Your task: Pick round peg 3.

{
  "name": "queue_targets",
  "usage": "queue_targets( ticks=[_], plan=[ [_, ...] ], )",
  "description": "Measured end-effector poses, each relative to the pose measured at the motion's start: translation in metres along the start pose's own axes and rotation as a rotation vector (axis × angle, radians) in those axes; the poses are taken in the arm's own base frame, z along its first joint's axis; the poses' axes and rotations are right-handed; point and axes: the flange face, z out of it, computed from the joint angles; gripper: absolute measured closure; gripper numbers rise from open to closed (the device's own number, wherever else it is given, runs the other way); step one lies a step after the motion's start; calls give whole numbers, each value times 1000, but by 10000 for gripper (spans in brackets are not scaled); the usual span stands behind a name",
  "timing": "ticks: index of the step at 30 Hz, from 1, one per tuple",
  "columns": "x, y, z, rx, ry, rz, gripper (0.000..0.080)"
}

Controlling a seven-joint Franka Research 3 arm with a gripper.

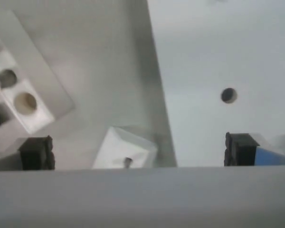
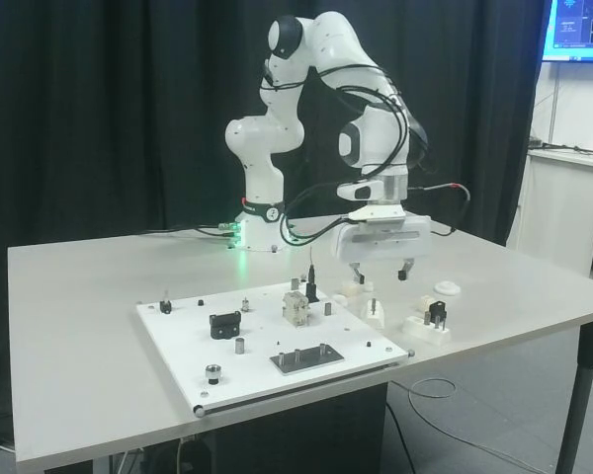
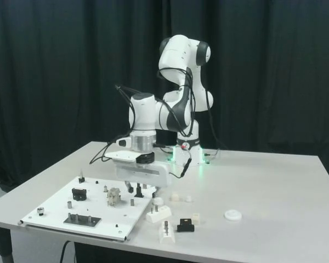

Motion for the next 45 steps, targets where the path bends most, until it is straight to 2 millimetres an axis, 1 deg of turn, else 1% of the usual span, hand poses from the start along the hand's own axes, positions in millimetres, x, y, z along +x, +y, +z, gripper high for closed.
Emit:
queue_targets(
  ticks=[4, 15, 20, 34, 45],
  plan=[
    [-4, -9, 4, -1, 4, 36, 3],
    [-18, -32, 16, -16, 6, -11, 3],
    [-22, -38, 20, -32, -7, -15, 3],
    [-37, -54, 31, -50, -31, 80, 3],
    [-41, -64, 37, -51, -26, 153, 3]
  ],
)
